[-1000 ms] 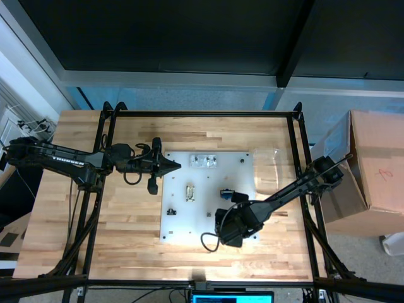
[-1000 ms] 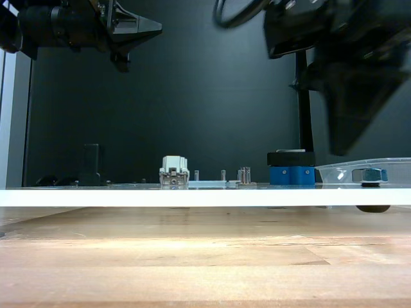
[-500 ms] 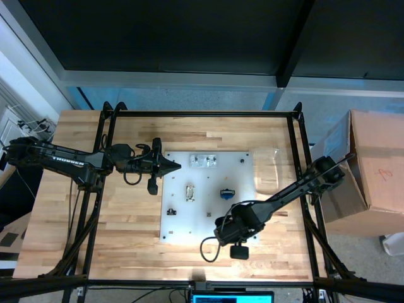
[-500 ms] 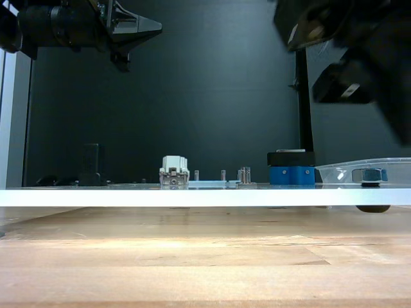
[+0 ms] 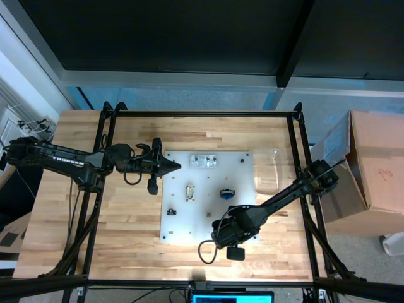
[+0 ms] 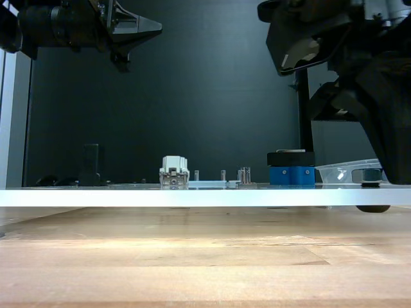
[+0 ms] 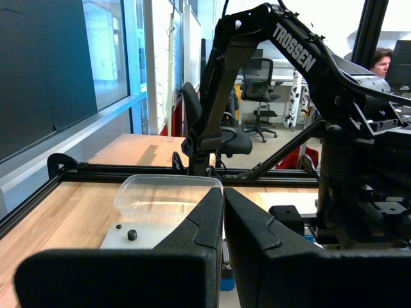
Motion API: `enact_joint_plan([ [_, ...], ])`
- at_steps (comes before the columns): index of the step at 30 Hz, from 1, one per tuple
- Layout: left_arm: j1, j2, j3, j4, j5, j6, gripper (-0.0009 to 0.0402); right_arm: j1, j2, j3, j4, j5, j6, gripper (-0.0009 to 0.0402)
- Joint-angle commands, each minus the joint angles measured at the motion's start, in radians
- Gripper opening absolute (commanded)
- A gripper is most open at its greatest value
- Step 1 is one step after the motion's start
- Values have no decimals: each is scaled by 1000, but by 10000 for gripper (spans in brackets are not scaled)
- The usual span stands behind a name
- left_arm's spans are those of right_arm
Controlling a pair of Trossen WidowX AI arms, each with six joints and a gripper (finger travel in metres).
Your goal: Unfasten the M12 nut and place it in the container
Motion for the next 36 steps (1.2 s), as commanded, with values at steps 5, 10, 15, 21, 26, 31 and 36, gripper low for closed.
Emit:
enact_joint_plan([
  [5, 0, 0, 0, 0, 0, 0, 0, -2, -16, 0, -45, 39, 0, 0],
  [10, 0, 0, 0, 0, 0, 0, 0, -2, -21, 0, -47, 41, -10, 0],
  [15, 0, 0, 0, 0, 0, 0, 0, -1, -60, 9, -179, 368, 99, 0],
  [21, 0, 0, 0, 0, 0, 0, 0, 0, -89, 21, -238, 347, 113, 0],
  [26, 0, 0, 0, 0, 0, 0, 0, -1, -90, 35, -221, 174, 80, 0],
  [31, 0, 0, 0, 0, 0, 0, 0, -1, -90, 31, -129, -56, 23, 0],
  [36, 0, 0, 0, 1, 0, 0, 0, 0, -56, 25, -68, -82, 4, 0],
])
